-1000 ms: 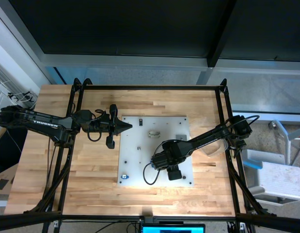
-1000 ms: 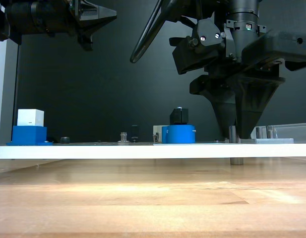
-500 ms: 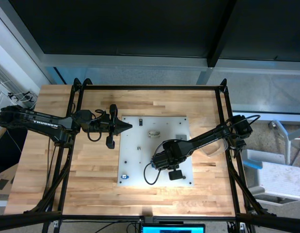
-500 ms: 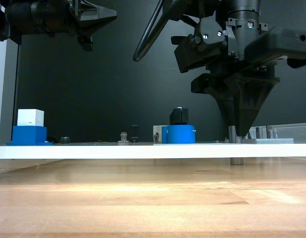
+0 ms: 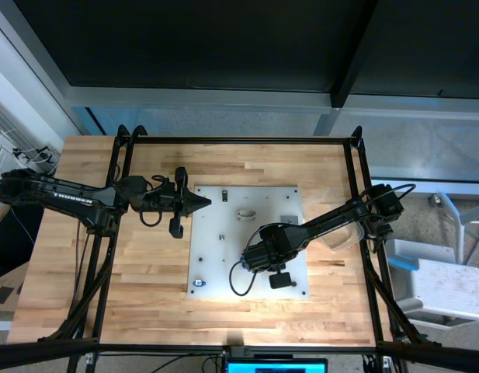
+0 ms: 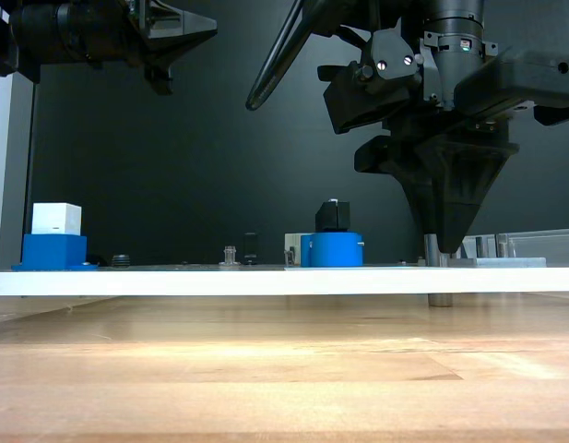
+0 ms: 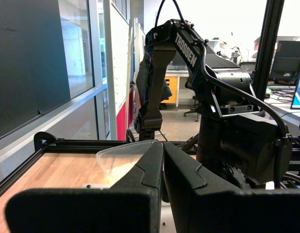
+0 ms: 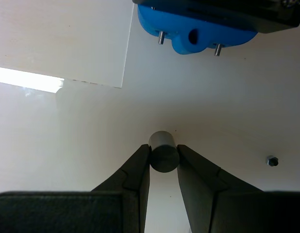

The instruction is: Pick the 16mm cylinder and place it in the container

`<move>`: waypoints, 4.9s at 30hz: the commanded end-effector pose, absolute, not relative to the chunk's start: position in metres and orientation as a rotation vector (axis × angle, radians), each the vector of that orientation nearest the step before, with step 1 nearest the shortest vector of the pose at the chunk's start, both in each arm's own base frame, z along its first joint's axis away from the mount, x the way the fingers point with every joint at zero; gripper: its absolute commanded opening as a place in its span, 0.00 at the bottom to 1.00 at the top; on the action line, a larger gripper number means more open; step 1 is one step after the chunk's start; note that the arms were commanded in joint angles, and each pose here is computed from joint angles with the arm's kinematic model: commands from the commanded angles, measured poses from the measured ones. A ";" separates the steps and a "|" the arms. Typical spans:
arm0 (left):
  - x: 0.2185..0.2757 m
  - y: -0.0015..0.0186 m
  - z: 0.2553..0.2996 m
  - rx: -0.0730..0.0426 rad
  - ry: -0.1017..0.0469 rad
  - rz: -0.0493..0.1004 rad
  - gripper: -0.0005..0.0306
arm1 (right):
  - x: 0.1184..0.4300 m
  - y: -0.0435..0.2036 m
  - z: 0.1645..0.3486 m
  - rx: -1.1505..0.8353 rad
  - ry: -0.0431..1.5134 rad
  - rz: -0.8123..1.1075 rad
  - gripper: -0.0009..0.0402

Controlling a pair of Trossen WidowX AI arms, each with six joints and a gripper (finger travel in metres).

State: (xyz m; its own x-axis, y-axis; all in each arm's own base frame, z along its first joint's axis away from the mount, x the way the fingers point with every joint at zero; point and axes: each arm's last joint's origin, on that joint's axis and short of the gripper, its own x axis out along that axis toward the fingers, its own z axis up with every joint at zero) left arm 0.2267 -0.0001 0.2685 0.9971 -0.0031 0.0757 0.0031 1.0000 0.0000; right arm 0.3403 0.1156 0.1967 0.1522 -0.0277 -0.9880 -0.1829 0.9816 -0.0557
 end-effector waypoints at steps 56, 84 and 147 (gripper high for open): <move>0.2268 -0.0001 0.2686 0.000 -0.076 -0.003 0.02 | 0.254 0.043 0.302 -0.023 1.281 -0.021 0.11; 0.2269 -0.0001 0.2685 0.000 -0.076 -0.003 0.02 | 0.167 -0.012 0.258 0.247 1.392 -0.333 0.11; 0.2268 -0.0001 0.2686 0.000 -0.076 -0.003 0.02 | 0.165 -0.014 0.244 0.382 1.326 -0.211 0.44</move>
